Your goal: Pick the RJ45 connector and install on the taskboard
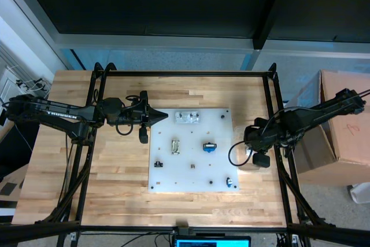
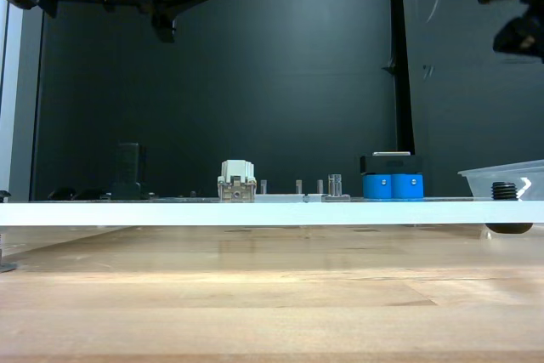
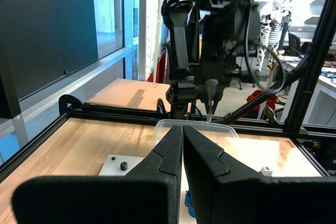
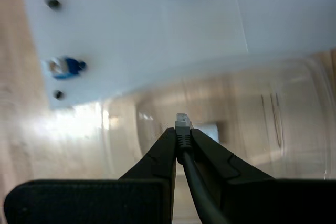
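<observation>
In the right wrist view my right gripper (image 4: 182, 132) is shut on the RJ45 connector (image 4: 182, 121). The connector's clear tip pokes out past the fingertips and its black cable trails back between them. It is held above a clear plastic tray (image 4: 273, 129), clear of the white taskboard (image 4: 147, 30). In the high view the right gripper (image 1: 252, 141) hangs just off the board's (image 1: 191, 172) right edge. My left gripper (image 1: 162, 115) is shut and empty, raised near the board's far left corner; its fingers (image 3: 168, 150) meet in the left wrist view.
The board carries a blue block (image 1: 209, 147), a smaller blue part (image 1: 231, 183), a grey socket (image 1: 175, 146) and a metal fitting (image 1: 188, 118). Black frame rails (image 1: 272, 114) border the table. A cardboard box (image 1: 341, 125) stands off the right side.
</observation>
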